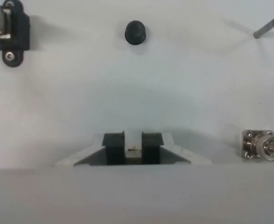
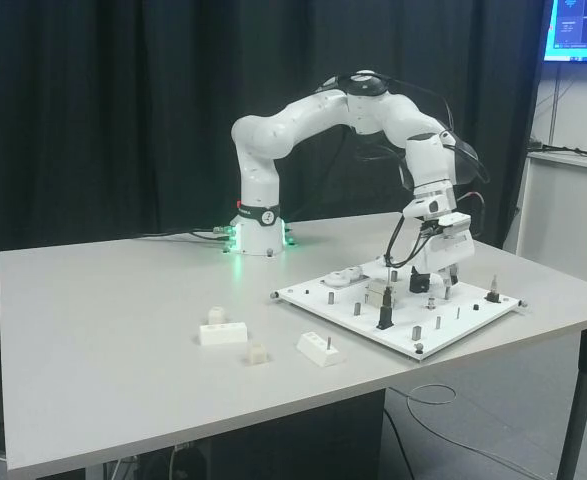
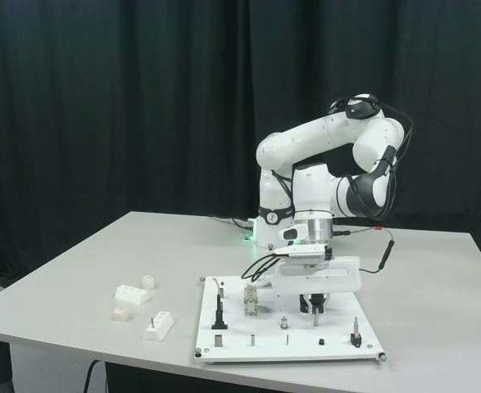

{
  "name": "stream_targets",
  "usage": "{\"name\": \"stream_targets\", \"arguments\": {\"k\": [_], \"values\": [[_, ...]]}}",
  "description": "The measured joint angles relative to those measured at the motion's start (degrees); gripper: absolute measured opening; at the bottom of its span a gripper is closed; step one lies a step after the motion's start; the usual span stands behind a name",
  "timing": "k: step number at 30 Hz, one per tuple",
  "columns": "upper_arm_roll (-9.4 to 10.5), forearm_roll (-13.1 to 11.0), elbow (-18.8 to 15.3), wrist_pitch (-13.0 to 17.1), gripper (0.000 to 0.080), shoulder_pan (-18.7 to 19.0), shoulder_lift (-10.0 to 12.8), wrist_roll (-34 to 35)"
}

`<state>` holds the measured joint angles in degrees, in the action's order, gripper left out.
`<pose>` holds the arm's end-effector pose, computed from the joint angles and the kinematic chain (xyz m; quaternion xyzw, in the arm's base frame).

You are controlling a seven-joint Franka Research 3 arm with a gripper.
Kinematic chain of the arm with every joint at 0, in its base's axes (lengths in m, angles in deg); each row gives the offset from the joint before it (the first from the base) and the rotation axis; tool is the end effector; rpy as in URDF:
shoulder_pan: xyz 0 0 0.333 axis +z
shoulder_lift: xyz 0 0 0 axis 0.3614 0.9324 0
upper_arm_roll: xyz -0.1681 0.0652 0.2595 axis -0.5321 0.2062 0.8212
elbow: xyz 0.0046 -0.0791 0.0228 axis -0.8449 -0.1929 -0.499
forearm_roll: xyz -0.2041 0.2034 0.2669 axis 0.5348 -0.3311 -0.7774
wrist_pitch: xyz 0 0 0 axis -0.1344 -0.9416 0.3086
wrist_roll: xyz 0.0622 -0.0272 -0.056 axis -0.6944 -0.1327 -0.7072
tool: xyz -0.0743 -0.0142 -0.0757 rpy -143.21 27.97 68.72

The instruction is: Insert square peg 2.

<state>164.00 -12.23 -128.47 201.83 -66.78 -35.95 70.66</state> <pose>0.5406 0.1906 0.2177 -0.9568 0.2383 -0.1458 0.0809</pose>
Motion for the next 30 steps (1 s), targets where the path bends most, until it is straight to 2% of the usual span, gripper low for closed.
{"name": "stream_targets", "arguments": {"k": [8, 15, 30], "values": [[0.21, -0.7, -0.2, 0.2, 0.0071, 0.0, 0.0, 1.9], [1.59, -1.8, -0.4, 2.1, 0.0071, -0.2, 0.0, 3.7], [0.88, -1.5, -0.6, 2.2, 0.0071, 0.5, 0.0, 3.7]]}}
